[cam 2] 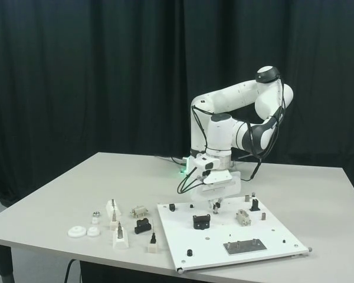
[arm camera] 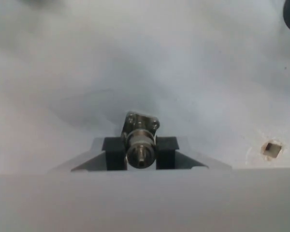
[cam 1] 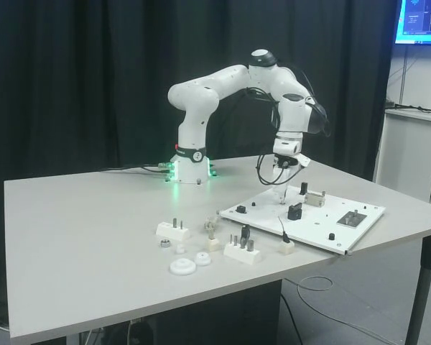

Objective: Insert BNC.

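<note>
My pincer [arm camera: 141, 153] clenched on the BNC connector [arm camera: 140, 145], held upright between my black fingers [arm camera: 113, 152], hanging just above the white board [cam 2: 224, 236] on the grey tabletop [cam 1: 79, 215], loose parts [cam 1: 208, 248] well apart beside it

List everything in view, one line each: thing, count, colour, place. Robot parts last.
BNC connector: one, grey metal, held between the tool's fingers above the board.
Board: one, white, on the table below the tool, carrying small black and grey fixtures.
Metal plate: one, grey, on the board's near edge.
Gear discs: two, white, on the table apart from the board.
Small part holders: several, white, on the table beside the board.
Table: one, grey.
Arm: one, white, bolted on the table.
Tool: one, shut on the connector.
</note>
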`<action>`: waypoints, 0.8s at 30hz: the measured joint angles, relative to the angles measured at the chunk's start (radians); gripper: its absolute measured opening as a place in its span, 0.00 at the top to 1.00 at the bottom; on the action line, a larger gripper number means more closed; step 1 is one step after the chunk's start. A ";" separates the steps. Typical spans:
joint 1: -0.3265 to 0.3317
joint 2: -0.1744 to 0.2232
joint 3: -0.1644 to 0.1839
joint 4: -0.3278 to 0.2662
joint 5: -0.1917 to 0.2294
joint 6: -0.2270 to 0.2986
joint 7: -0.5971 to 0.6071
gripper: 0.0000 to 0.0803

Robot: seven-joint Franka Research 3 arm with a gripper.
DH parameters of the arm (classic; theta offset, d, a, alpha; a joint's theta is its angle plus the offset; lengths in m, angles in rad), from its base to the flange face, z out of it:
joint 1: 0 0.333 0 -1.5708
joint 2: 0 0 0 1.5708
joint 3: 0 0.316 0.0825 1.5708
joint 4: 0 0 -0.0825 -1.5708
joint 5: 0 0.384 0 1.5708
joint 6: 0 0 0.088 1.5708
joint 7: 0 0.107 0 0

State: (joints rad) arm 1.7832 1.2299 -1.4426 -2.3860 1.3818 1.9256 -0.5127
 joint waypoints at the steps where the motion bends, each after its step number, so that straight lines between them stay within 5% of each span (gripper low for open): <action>1: -0.001 0.000 0.000 0.001 -0.001 0.000 -0.008 0.84; 24: -0.013 0.000 0.001 0.015 -0.019 -0.013 -0.254 0.84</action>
State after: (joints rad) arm 1.7702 1.2299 -1.4420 -2.3712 1.3627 1.9130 -0.7668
